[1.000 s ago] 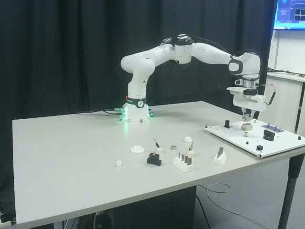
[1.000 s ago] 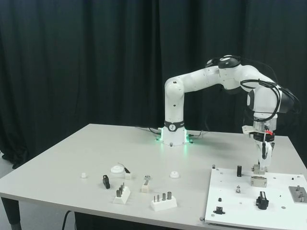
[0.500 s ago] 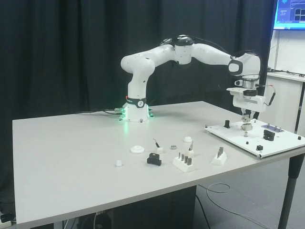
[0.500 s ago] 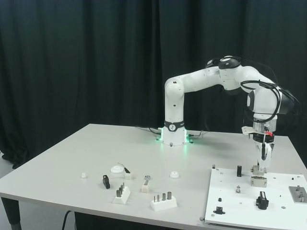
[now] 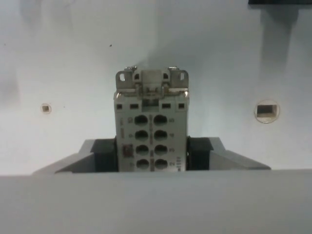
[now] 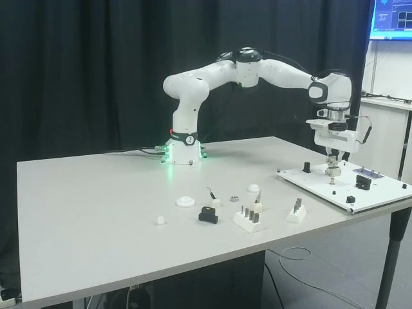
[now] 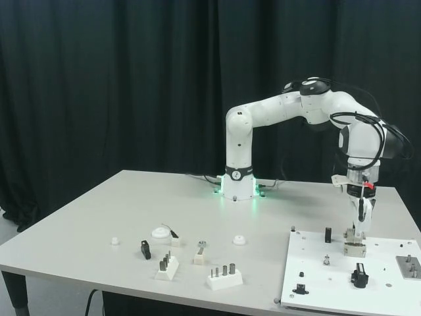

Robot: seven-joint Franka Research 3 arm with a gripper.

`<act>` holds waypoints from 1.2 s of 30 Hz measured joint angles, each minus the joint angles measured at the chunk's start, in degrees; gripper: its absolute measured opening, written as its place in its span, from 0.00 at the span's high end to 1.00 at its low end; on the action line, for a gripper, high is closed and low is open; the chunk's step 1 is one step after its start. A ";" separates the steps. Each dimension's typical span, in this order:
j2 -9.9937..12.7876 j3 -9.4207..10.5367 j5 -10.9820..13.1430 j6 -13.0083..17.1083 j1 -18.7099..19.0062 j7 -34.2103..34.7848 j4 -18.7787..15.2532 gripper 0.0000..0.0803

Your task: Insert waterproof.

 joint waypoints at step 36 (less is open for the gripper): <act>0.03 1.10 0.93 1.55 -0.66 0.47 0.38 0.62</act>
